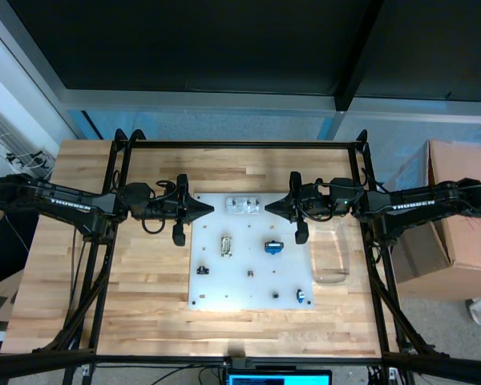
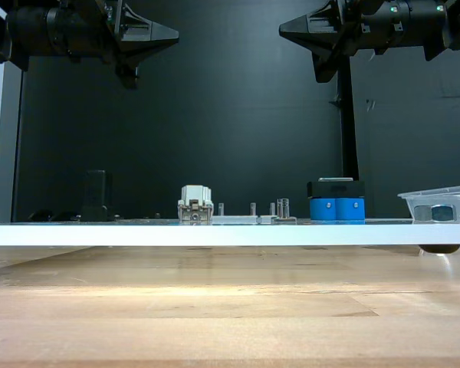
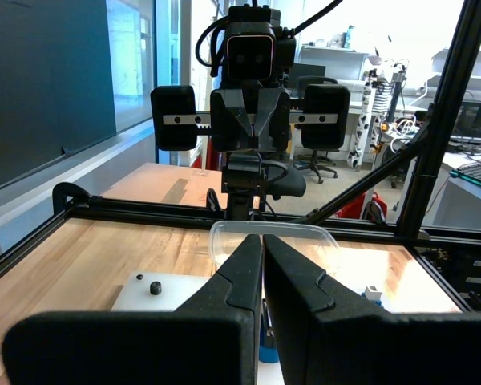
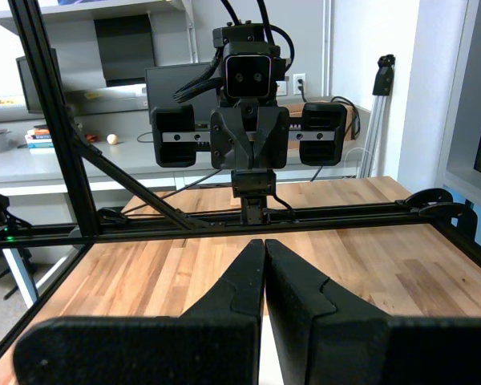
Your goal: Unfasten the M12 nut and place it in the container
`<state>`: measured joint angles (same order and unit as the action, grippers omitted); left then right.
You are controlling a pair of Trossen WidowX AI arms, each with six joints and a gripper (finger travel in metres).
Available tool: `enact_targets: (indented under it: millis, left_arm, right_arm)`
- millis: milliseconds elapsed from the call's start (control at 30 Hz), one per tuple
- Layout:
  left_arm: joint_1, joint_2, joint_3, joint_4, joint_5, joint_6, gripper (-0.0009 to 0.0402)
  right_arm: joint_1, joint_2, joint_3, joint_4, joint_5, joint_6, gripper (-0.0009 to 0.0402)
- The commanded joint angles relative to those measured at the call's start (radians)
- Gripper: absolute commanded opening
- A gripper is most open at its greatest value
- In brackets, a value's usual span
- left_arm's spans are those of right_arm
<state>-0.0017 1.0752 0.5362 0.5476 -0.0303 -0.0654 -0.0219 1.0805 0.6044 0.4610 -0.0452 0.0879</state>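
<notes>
See nut (image 1: 301, 296) on its stud (image 1: 301, 298), outside container (image 1: 333, 255); treat task as unstarted. Find left gripper (image 1: 212, 209) and right gripper (image 1: 267, 208) high over board (image 1: 224, 281), fingers (image 3: 239, 277) pressed together.

Tabletop (image 2: 176, 295) glare (low view); dim backdrop (image 2: 238, 115).

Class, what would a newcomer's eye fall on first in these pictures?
The left gripper and right gripper face each other tip to tip high over the white board, jaws shut and empty. Below, the small silver nut sits on its stud at the board's near right edge, beside the clear tray, not inside it.
</notes>
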Motion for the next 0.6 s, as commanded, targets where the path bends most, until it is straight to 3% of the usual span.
enact_targets:
  millis: [33, 267, 433, 600]
  left_arm:
    - [0.000, 0.000, 0.000, 0.000, 0.000, 0.000, 0.0000]
    - [0.000, 0.000, 0.000, 0.000, 0.000, 0.000, 0.0000]
    - [0.000, 0.000, 0.000, 0.000, 0.000, 0.000, 0.0000]
    - [0.000, 0.000, 0.000, 0.000, 0.000, 0.000, 0.0000]
  right_arm:
    - [0.001, 0.000, 0.000, 0.007, -0.001, 0.001, 0.0000]
    - [0.039, 0.000, 0.040, -0.159, 0.011, 0.085, 0.0000]
    - [0.161, 0.028, 0.149, -0.484, 0.138, 0.084, 0.0000]
    - [0.285, 0.098, 0.286, -0.790, 0.185, 0.178, 0.0000]
